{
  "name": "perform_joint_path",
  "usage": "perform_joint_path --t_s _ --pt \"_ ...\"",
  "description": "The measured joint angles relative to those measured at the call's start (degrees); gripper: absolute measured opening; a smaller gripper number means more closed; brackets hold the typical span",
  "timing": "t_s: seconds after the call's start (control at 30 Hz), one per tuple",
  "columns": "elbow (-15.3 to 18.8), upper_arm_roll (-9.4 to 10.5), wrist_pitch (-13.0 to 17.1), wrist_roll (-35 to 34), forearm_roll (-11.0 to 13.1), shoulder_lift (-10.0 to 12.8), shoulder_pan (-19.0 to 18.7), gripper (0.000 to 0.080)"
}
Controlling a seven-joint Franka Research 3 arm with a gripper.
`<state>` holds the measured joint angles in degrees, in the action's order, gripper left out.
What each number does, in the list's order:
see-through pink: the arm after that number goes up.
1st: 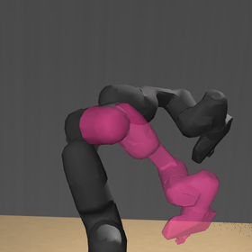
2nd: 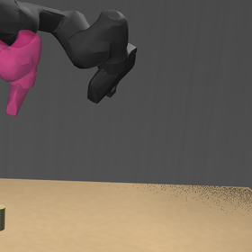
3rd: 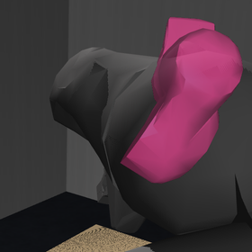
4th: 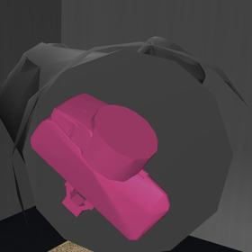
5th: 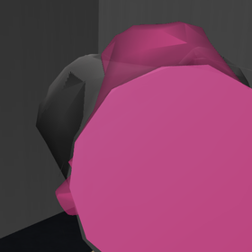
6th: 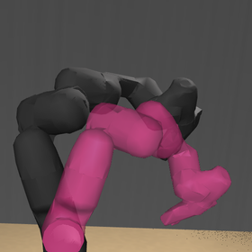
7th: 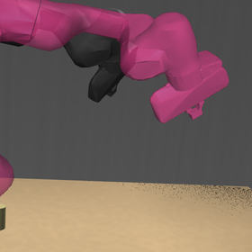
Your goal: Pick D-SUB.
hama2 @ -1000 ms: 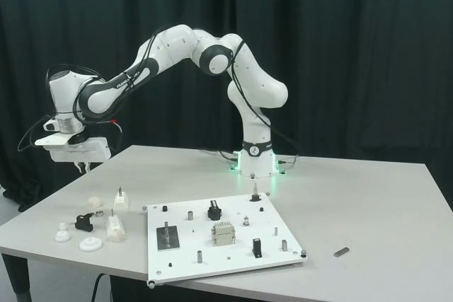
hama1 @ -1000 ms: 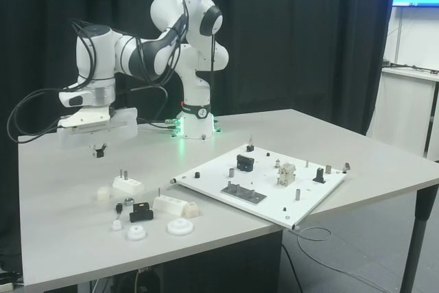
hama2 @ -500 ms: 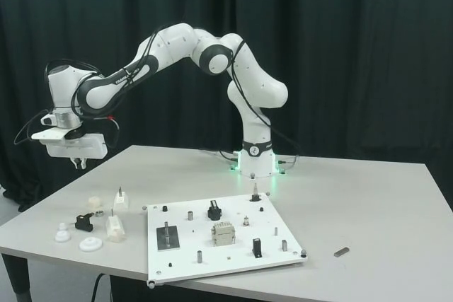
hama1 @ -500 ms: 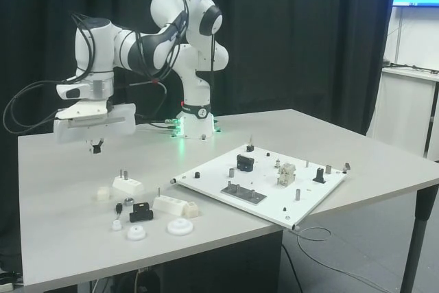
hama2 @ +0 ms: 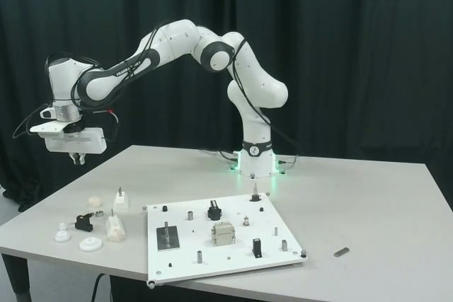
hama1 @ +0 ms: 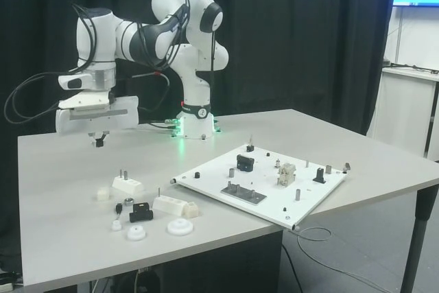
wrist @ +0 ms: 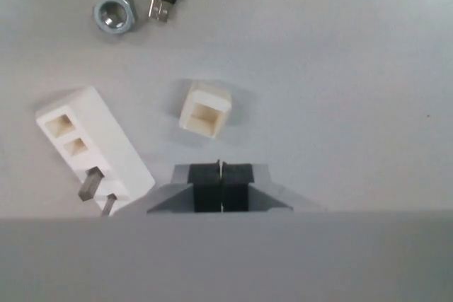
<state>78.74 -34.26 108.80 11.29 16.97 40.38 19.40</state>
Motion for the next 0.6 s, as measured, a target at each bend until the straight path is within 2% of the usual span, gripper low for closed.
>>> perform_joint_path --t_s 0.53,0.57,0.6 --pt "0.0 -0.65 -0.2 -1.7 0.0 -1.2 -1.0 0.0" --pt "0.0 -0.7 -0.2 -1.7 0.0 -1.2 -1.1 0.0223" --pt "0.0 -0.75 -0.2 -1.7 0.0 -1.3 -1.2 0.0223"
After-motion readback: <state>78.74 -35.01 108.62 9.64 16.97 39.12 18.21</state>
